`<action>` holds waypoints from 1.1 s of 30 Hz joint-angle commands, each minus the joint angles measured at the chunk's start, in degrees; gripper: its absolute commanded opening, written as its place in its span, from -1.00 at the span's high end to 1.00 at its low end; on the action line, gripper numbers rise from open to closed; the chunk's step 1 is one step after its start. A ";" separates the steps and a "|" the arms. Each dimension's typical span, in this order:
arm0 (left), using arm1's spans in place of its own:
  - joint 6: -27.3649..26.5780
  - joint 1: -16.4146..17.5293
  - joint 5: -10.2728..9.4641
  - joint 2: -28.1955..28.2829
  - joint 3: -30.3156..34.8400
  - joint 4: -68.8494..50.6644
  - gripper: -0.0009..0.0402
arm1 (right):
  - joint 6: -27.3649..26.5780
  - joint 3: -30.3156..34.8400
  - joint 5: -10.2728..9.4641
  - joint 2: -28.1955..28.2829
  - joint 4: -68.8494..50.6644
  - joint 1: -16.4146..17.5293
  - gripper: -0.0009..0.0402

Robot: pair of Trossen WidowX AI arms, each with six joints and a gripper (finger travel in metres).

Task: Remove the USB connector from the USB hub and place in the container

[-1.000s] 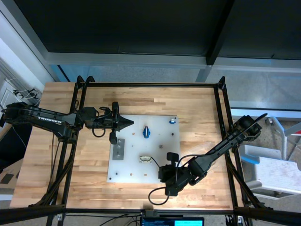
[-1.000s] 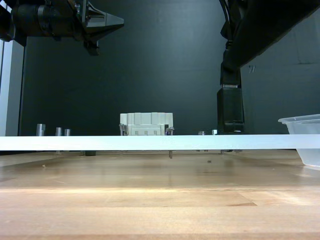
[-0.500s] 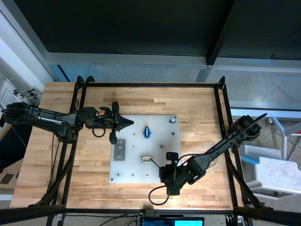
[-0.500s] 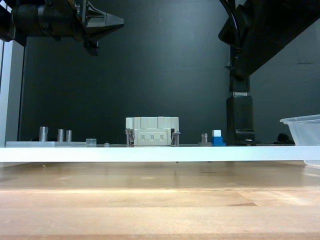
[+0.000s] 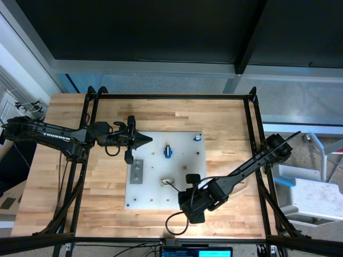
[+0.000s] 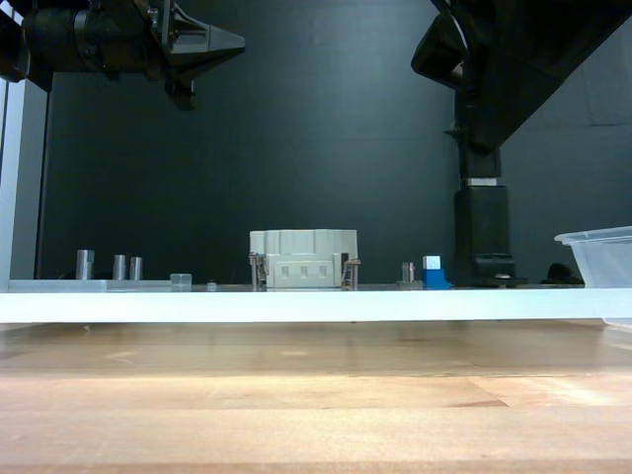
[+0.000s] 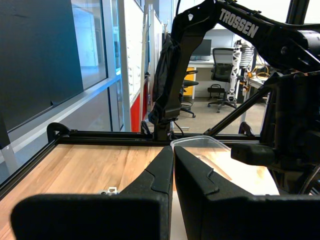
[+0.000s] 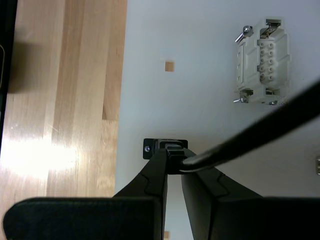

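Observation:
My right gripper [image 8: 172, 162] is shut on the USB connector [image 8: 173, 150], a small black plug that sits against the tiny black USB hub [image 8: 152, 147] near the edge of the white plate [image 8: 200, 100]. Its thin black cable [image 8: 260, 127] runs away across the plate. In the high view the right gripper [image 5: 183, 199] is low over the plate's near edge. The clear container [image 6: 597, 252] stands to the right of the plate and also shows in the left wrist view [image 7: 200, 142]. My left gripper [image 5: 146, 140] hangs shut, high above the plate's far left corner.
A beige-silver connector [image 8: 262, 67] stands on the plate beyond the hub. A blue upright piece [image 5: 167, 151] and a grey bar [image 5: 137, 171] with pegs are also on the plate [image 5: 155, 160]. A black frame [image 5: 252, 139] rims the wooden table.
The right gripper has shifted slightly left along the plate's near edge. In the low view the plate's near edge has dropped and now lies level. The left arm has not moved.

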 commanded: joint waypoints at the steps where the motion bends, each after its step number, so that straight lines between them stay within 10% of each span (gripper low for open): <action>1: 0.00 0.00 0.02 0.00 0.02 0.00 0.95 | 0.42 0.44 0.04 0.31 -0.57 -0.04 0.96; 33: 0.02 0.00 0.02 0.02 0.02 -0.02 0.95 | 7.65 -8.70 10.58 -6.45 8.20 2.03 0.96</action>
